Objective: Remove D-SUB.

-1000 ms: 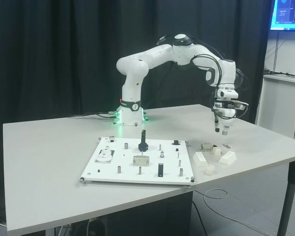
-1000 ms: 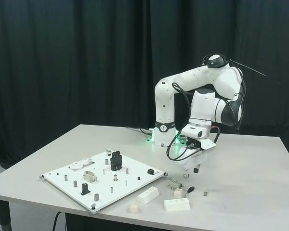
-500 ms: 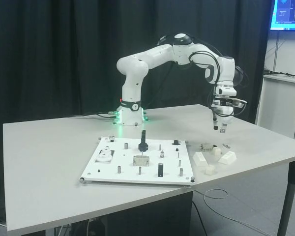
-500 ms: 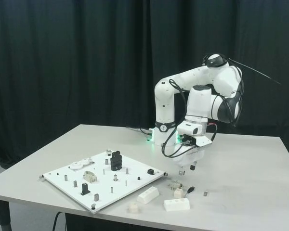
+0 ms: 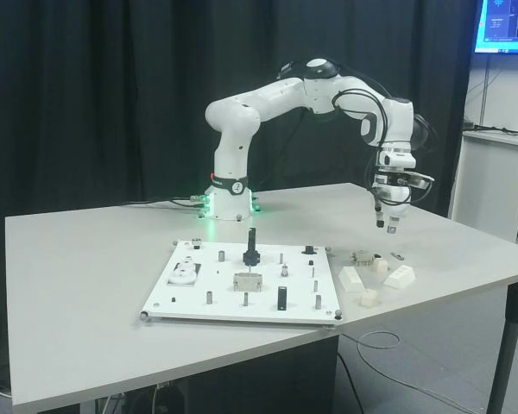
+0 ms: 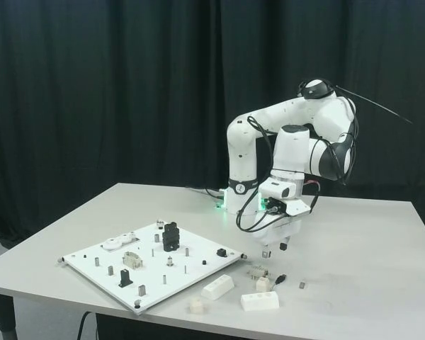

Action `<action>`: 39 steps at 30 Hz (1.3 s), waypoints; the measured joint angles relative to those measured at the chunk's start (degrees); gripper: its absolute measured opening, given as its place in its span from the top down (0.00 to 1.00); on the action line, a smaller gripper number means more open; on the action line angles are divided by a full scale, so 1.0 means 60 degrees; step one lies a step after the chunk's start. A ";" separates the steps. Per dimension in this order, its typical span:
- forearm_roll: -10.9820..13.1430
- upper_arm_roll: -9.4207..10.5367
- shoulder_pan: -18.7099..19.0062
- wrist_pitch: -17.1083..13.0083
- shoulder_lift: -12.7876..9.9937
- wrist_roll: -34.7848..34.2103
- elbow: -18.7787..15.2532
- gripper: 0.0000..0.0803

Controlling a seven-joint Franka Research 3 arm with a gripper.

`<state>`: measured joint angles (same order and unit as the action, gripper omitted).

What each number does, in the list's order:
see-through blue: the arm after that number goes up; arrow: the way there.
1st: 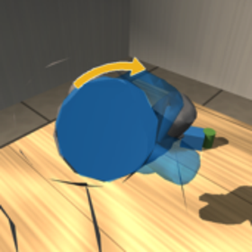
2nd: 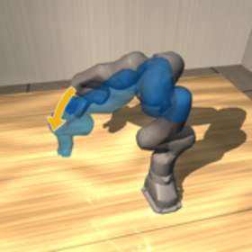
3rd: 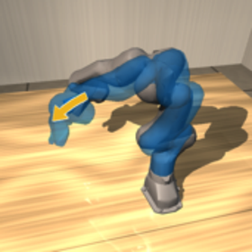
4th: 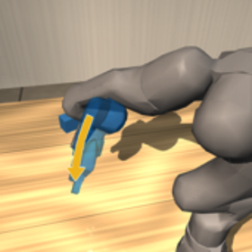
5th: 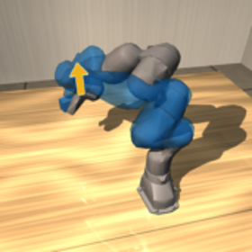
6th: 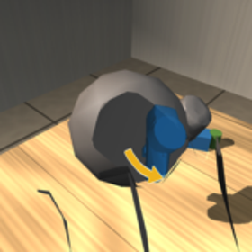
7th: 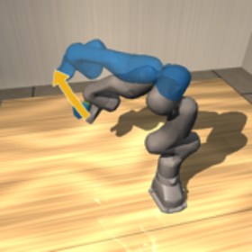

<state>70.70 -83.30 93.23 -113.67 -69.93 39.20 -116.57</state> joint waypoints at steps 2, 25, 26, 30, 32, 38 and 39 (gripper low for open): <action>0.0000 -0.0005 -0.0028 0.0046 0.0000 -0.0087 0.0033 0.00; -0.0017 -0.0254 -0.0353 0.0375 0.0000 -0.0162 0.0194 0.00; -0.0021 -0.0267 -0.0369 0.0416 0.0000 -0.0171 0.0206 0.00; -0.0027 -0.0310 -0.0439 0.0555 0.0000 -0.0301 0.0261 0.00; -0.0029 -0.0320 -0.0476 0.0615 0.0000 -0.0412 0.0295 0.00; -0.0032 -0.0325 -0.0567 0.0705 0.0000 -0.0527 0.0365 0.00; -0.0033 -0.0325 -0.0577 0.0715 0.0000 -0.0539 0.0372 0.00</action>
<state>70.51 -85.25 89.77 -109.38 -69.93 35.97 -114.34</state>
